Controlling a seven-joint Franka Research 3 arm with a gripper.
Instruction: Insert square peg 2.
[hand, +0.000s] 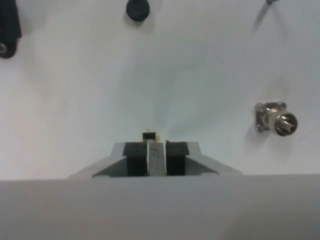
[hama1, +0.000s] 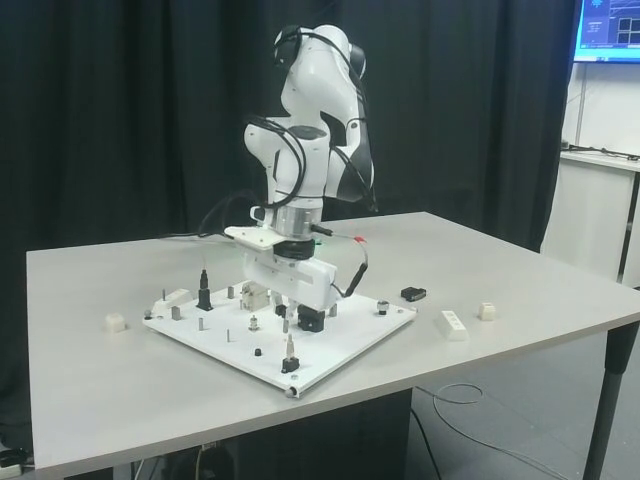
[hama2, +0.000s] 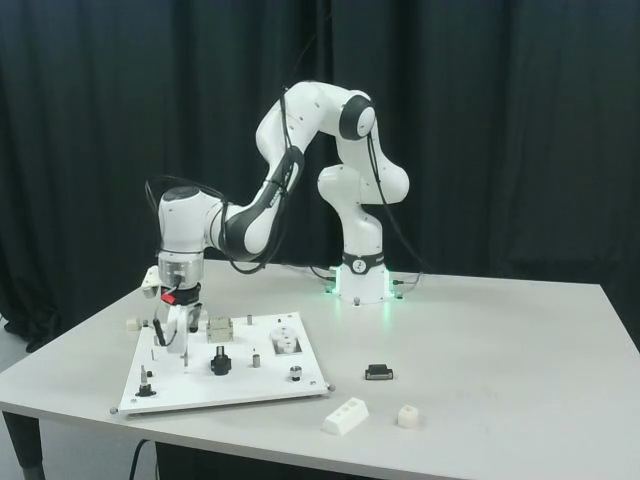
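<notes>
Pincer (hand: 156, 159) clamped on grey square peg (hand: 156, 160) above white board (hand: 150, 75), metal connector (hand: 276, 120) and black knob (hand: 137, 9) nearby.

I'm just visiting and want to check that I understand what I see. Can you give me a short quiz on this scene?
1. True or false: the fingers hold nothing.
2. The white board lies on: A the floor, B the table, C a shelf.
3. Fill in: the curtain behind the arm is ____.
Key: 1 false, they grip a grey peg; 2 B; 3 black.
</notes>
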